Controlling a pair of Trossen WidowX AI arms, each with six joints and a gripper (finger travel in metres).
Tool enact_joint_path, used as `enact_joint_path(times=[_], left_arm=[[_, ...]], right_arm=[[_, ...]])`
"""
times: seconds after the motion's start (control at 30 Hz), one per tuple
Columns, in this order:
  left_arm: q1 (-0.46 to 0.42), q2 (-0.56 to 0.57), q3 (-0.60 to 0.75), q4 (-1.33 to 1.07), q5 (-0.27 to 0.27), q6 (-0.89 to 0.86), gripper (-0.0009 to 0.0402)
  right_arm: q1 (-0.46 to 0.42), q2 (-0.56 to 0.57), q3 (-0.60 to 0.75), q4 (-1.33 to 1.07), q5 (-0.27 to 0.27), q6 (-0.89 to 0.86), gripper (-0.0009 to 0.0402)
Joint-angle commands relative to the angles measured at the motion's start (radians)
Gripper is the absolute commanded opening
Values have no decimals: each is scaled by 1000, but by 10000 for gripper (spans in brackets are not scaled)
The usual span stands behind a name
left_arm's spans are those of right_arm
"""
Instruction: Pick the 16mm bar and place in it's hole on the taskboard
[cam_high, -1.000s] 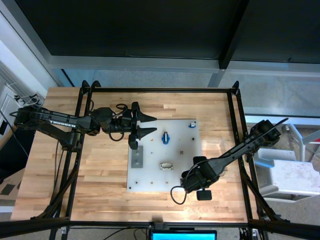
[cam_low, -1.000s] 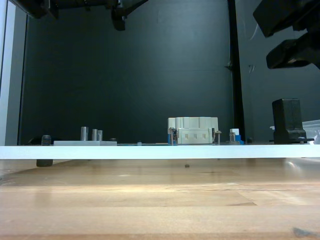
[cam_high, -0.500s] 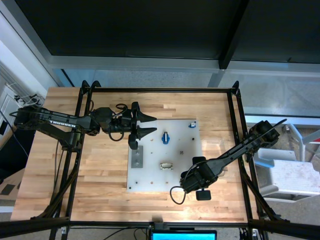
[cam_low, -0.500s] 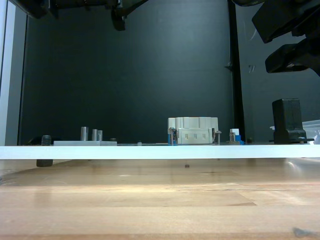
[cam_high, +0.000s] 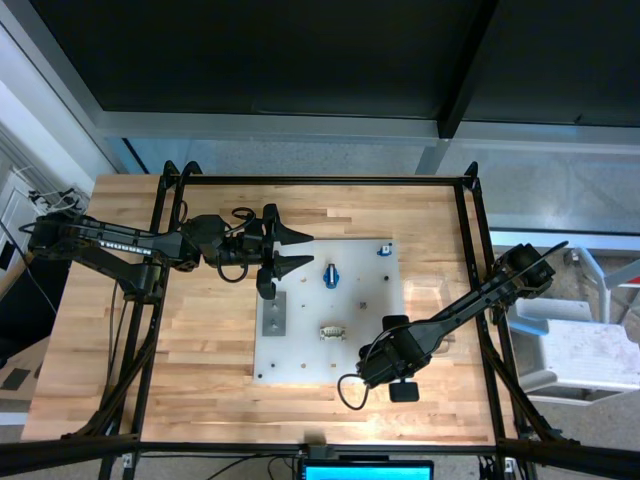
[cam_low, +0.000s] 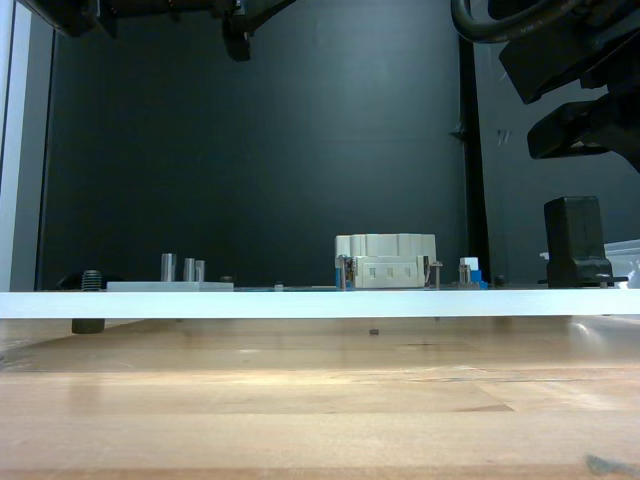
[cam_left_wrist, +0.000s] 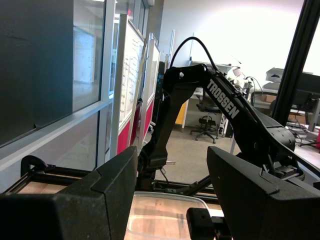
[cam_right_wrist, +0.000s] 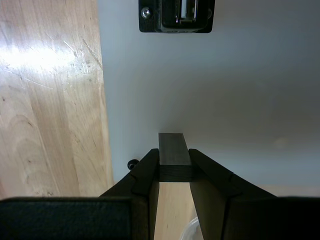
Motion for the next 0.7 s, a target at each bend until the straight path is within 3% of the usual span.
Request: enact_joint_path(times=[0.03, 0.37, 0.7], left_arm=[[0, 0, 0, 0, 0, 0, 191], [0, 0, 0, 0, 0, 0, 191], [0, 0, 0, 0, 0, 0, 191]], right_arm=[[0, 0, -3, 6, 2, 0, 4], [0, 0, -14, 14, 0, 0, 9], [0, 0, -14, 17, 1, 1, 78]])
